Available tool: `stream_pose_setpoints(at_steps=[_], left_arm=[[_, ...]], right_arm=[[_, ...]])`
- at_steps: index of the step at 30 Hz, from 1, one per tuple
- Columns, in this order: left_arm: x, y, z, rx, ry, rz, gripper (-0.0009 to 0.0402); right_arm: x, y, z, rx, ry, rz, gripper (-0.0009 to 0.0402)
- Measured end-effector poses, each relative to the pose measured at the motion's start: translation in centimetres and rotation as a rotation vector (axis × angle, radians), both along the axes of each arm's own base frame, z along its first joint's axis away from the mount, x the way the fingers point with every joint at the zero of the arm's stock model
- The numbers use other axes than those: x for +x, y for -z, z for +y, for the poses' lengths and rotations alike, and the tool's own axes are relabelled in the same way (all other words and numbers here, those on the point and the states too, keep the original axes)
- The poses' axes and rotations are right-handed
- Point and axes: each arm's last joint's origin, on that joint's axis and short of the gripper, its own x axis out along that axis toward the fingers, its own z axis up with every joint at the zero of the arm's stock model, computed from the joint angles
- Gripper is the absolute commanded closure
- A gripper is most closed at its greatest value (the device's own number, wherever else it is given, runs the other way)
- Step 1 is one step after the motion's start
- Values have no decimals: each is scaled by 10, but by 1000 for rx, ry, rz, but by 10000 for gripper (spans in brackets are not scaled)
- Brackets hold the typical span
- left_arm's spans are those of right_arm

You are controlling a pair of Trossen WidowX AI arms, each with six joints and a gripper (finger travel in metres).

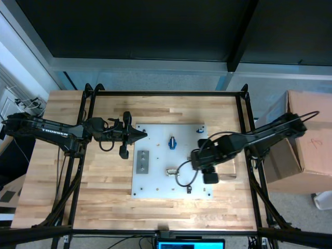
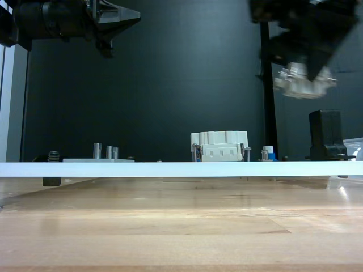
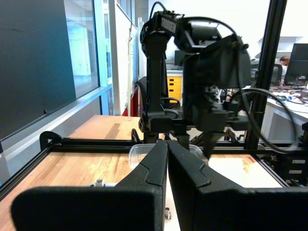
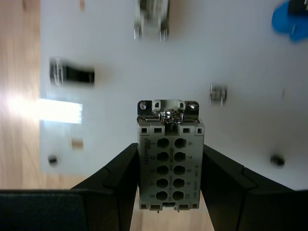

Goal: Remove the HAN10E connector from the taskboard and place in the container

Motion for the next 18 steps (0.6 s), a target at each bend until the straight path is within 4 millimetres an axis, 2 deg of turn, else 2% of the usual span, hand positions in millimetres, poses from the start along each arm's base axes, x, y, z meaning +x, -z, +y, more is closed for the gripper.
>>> stream_pose_setpoints(at_steps=[9, 18], left_arm=[[0, 0, 0, 0, 0, 0, 393], [0, 0, 0, 0, 0, 0, 393]], right_arm=[[-61, 13, -19, 2, -4, -3, 373], [-107, 33, -34, 15, 35, -5, 373]])
